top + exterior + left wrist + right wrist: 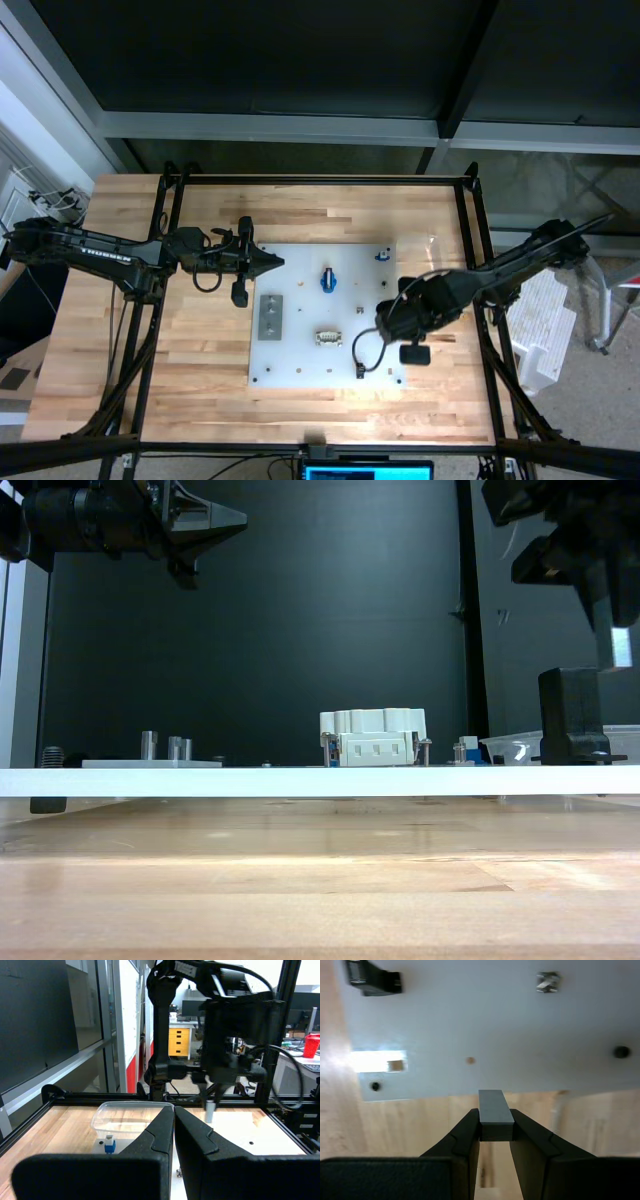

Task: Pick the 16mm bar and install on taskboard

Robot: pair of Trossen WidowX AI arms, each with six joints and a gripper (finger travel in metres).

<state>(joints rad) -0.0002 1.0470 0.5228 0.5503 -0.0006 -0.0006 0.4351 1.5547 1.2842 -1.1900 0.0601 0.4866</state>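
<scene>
My right gripper is shut on the 16mm bar, a short grey square bar held end-down. It hangs above the near right part of the white taskboard, close to the board's edge. In the low view the bar is clear of the board, above a black block. From above, the right gripper hides the bar. My left gripper is shut and empty, raised over the taskboard's far left edge; its fingers are pressed together.
On the board stand a grey metal block, a blue knob and a white connector. A clear plastic tray lies at the board's far right corner. A black frame surrounds the wooden table.
</scene>
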